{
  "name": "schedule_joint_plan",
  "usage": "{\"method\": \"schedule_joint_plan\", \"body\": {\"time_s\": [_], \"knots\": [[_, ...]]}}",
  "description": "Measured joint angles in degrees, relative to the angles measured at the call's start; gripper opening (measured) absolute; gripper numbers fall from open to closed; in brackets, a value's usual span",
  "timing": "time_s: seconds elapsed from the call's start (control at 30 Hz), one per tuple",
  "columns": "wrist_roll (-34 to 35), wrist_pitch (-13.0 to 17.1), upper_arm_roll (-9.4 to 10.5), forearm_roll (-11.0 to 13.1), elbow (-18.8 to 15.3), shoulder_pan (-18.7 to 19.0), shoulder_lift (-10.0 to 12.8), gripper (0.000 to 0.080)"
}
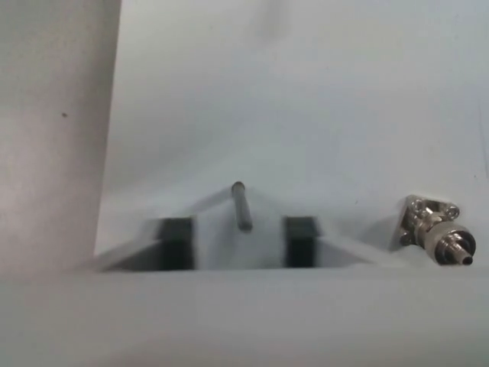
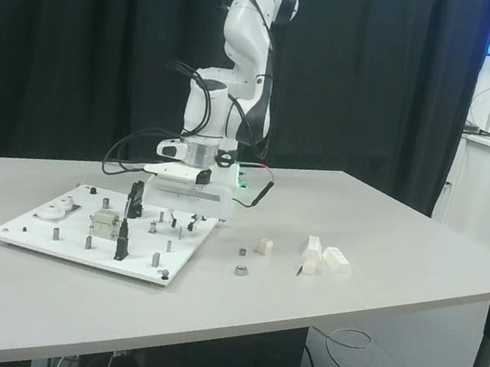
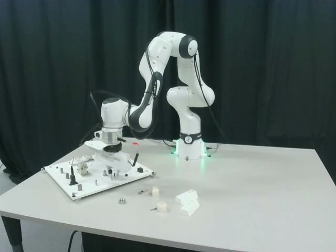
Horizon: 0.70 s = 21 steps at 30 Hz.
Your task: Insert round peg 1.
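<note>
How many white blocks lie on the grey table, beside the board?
4: one white block nearest the board, one closer to the table's front edge, two touching, farthest from the board. None seems hidden.

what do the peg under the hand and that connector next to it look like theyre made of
The peg looks like metal: a thin grey rod with a dull sheen. The connector also looks like metal, shinier, likely plated; bright highlights show on its flange and threaded barrel. The board under them is smooth matte white, plastic or painted, I can't tell which.
</note>
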Motion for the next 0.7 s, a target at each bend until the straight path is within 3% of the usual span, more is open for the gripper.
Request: {"method": "schedule_joint_plan", "body": {"time_s": [0.07,0.1,0.27,0.3,0.47,0.5,0.7], "knots": [[-0.19,0.00,-0.08,0.00,0.04,0.00,-0.14,0.0034],[-0.26,0.00,-0.12,0.00,0.06,0.00,-0.21,0.0416],[-0.59,0.00,-0.35,0.00,0.18,0.00,-0.63,0.0416],[-0.63,0.00,-0.38,0.00,0.19,0.00,-0.74,0.0689],[-0.70,0.00,-0.48,0.00,0.24,0.00,-1.26,0.0689],[-0.72,0.00,-0.48,0.00,0.25,0.00,-1.34,0.0777],[-0.81,0.00,-0.48,0.00,0.46,0.07,-1.50,0.0777]]}}
